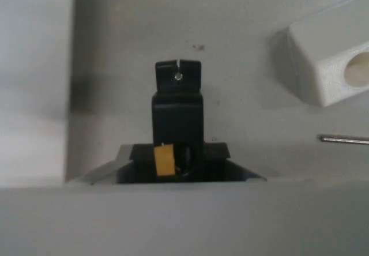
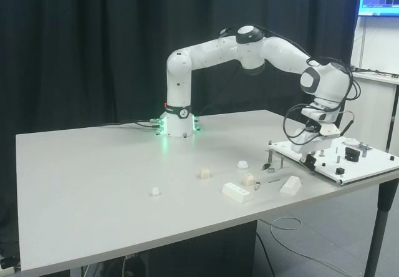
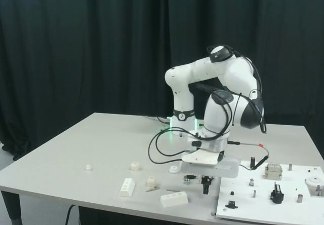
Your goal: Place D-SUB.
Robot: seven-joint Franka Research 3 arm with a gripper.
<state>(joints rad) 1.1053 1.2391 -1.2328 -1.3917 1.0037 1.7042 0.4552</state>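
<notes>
Gripping the black D-SUB [image 1: 177,103] in the clenched tool [image 3: 205,184], hovering just beside the white board [image 3: 263,204], placing not yet done.

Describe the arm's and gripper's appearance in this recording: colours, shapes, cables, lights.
The arm is white, with rounded segments and black joint rings. Green lights glow at its base. Black cables loop from the wrist. The gripper has black fingers under a white body.
</notes>
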